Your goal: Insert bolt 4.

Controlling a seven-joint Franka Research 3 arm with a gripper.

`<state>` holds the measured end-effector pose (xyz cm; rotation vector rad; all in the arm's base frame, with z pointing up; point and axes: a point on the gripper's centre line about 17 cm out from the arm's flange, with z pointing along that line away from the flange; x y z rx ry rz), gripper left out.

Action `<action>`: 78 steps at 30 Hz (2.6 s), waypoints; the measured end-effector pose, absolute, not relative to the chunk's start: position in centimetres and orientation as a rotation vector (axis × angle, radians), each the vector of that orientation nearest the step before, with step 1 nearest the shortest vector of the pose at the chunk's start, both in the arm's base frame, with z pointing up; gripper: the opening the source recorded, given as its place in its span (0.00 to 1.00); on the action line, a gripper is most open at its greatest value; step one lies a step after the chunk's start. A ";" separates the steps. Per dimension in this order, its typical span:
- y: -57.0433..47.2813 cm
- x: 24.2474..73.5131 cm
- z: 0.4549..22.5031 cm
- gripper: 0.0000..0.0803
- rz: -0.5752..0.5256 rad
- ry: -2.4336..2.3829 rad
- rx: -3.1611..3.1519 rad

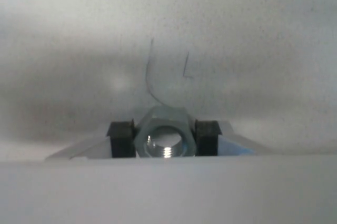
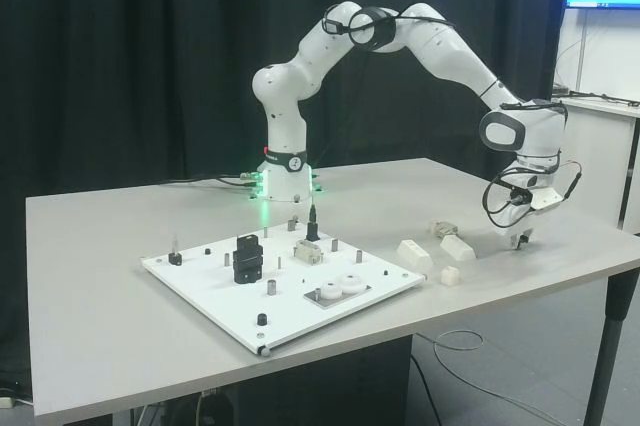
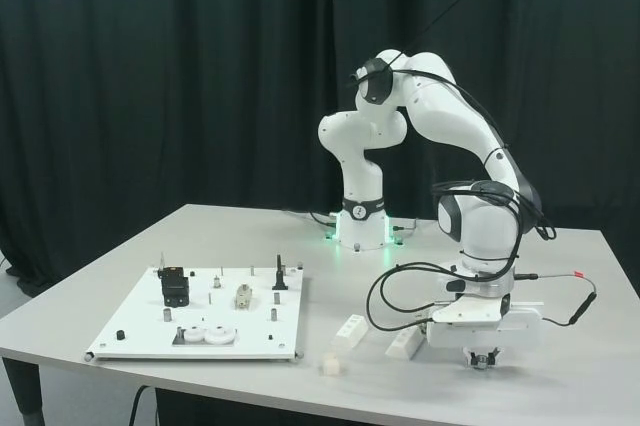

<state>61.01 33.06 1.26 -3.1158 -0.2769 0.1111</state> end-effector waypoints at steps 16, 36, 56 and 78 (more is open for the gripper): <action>32.7 61.6 2.1 0.30 0.117 -0.270 -3.122; 30.6 63.4 2.9 0.30 0.081 -0.231 -3.145; 21.5 70.4 6.4 0.30 -0.053 -0.098 -3.201; 6.0 77.1 9.2 0.30 -0.151 0.076 -3.179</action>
